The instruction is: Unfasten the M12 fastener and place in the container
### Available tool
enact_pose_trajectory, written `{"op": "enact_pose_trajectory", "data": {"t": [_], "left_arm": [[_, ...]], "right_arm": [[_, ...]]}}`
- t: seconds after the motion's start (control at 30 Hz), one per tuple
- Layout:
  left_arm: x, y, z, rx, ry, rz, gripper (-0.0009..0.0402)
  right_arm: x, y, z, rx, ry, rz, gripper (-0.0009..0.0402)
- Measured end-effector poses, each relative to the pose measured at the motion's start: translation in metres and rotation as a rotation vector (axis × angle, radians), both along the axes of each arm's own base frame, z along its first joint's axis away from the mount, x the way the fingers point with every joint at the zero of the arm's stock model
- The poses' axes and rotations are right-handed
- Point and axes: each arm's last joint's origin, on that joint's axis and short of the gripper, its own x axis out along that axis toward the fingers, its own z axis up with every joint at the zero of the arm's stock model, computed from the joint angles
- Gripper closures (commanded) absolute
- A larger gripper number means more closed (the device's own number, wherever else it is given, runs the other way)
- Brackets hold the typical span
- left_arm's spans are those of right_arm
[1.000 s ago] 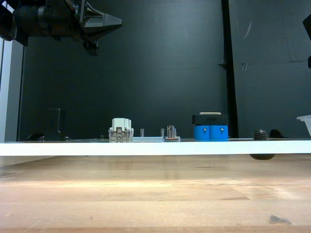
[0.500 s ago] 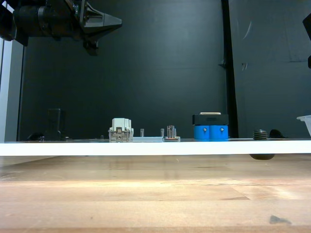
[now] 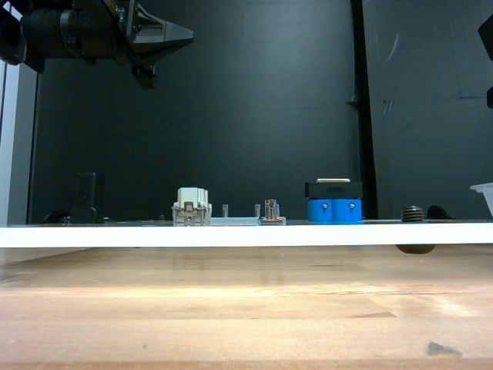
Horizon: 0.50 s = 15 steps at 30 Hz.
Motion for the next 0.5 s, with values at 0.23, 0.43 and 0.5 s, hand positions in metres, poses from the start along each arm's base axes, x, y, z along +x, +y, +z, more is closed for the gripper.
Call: {"op": "enact_pose_trajectory", "data": {"t": [0.23,0.43,0.5], "left_arm": [[0.0000,0.0000,0.0001,0.000,0.000,0.000,0.0393],[0.0000,0.0000,0.0001,0.000,0.000,0.000,0.0393],[0.0000,0.0000,0.0000,0.000,0.000,0.000,0.0393]], "right_arm": [[0.0008,0.0007,0.0002,0.006,-0.008,0.000,0.0189],[0.0008,0.0007,0.0002,0.006,-0.008,0.000,0.0189],[0.0008,0.0007,0.0002,0.006,-0.008,0.000,0.0189]]}}
